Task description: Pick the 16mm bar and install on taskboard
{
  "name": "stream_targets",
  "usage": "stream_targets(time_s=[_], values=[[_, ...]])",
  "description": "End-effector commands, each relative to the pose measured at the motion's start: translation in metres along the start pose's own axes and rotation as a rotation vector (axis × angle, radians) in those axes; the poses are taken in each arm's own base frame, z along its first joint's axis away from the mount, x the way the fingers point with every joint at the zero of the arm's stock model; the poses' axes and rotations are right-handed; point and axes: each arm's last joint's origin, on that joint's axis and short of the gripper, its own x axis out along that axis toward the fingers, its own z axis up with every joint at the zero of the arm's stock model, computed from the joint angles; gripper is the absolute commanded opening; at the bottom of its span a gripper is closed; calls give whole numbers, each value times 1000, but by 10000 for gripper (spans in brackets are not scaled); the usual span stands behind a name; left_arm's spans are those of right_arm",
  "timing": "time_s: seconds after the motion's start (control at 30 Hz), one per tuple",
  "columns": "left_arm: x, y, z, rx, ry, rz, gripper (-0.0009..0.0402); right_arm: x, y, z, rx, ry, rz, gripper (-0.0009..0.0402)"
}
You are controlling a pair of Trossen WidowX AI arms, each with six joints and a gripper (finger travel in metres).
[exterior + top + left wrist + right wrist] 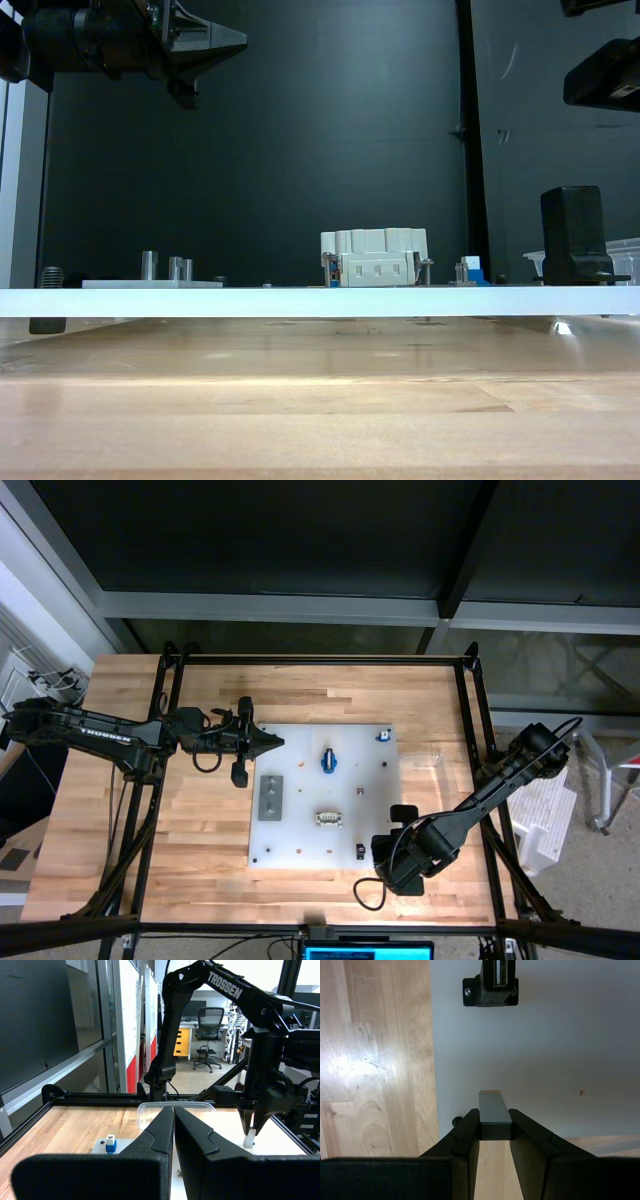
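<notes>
The 16mm bar is a short grey piece, and it sits clamped between the two fingers of the right gripper. Its free end sticks out a little past the fingertips. In the left wrist view the same bar points straight down from the right gripper, with its lower end close above the white surface. Whether it touches this surface cannot be told.

Under the bar lies the taskboard, near the place where its edge meets the wooden table. A black fitting stands on the board further ahead of the bar. From the high view the right gripper hangs at the near right corner of the taskboard.

On the board there are also a grey metal block, a blue connector and a pale connector housing.

The left gripper is over the far left corner of the board. Its fingers are pressed together and they hold nothing. In the low view it hangs high above the board. A clear plastic tray lies beyond it on the table.
</notes>
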Motion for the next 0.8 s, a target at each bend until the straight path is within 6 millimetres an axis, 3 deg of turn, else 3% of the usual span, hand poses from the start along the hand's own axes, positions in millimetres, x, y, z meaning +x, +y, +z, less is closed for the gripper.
stream_targets(time_s=[0.03,0.8], values=[[0,0,0,0,0,0,0,0,0,0,1,1,-1,0],[0,0,0,0,0,0,0,5,-1,-1,5,-3,-3,0]])
